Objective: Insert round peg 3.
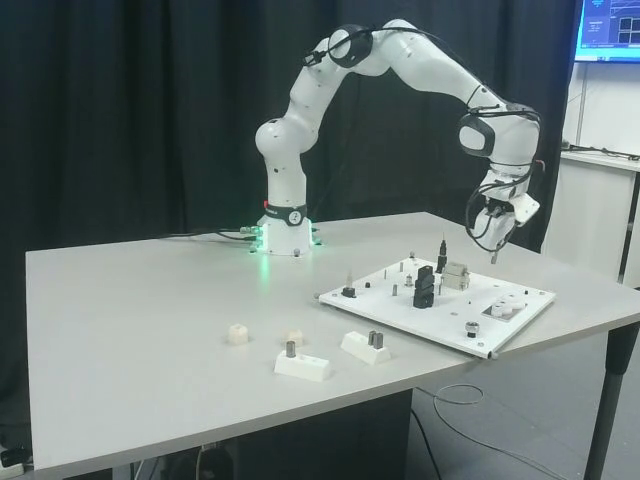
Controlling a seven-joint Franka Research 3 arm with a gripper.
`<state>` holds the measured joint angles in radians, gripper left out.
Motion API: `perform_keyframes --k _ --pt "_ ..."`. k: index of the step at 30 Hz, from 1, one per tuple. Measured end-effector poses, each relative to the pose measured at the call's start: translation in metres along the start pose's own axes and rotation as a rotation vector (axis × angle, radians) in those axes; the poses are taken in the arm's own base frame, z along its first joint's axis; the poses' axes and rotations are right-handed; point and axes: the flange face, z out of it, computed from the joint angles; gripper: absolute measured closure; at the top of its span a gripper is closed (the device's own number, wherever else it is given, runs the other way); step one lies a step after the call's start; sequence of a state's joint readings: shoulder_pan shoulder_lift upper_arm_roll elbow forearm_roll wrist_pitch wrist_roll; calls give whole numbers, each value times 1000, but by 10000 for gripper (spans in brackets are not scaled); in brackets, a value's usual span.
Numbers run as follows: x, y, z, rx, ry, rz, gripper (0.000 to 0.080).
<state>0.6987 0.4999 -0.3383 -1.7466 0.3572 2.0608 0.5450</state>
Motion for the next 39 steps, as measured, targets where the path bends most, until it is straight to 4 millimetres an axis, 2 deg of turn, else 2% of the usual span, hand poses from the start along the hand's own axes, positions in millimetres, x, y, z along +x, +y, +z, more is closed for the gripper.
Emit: perform_keyframes --k 9,39 --pt "-16 -16 15 -9 60 19 689" --pt "-34 -23 56 5 98 41 689"
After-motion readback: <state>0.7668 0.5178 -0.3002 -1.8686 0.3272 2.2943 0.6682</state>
